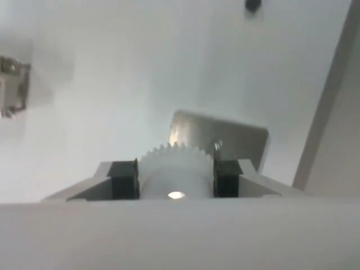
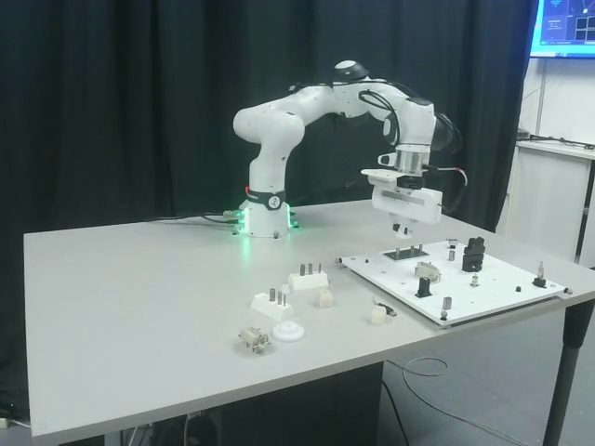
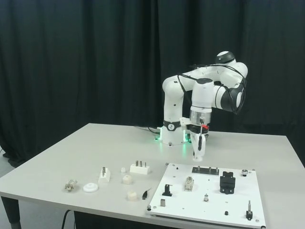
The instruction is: Insert medium gear.
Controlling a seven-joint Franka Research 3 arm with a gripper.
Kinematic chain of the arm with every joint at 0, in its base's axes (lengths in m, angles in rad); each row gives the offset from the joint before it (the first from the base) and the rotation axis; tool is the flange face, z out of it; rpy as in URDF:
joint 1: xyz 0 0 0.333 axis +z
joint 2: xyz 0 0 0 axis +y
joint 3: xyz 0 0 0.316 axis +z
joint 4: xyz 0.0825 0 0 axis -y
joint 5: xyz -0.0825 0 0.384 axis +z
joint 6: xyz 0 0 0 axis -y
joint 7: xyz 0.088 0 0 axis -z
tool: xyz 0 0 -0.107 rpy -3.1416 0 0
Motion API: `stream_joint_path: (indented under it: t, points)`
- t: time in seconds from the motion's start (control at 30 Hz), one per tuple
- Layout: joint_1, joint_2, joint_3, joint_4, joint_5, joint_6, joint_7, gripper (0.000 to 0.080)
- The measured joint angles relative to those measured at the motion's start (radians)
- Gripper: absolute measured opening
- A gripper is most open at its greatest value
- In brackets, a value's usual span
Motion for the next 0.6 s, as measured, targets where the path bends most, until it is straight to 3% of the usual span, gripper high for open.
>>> stream_joint_path:
  t: [0.6]
  points:
    - [0.071, 0.0, 0.055, 0.02, -0.003, 0.02, 0.159, 0.0283]
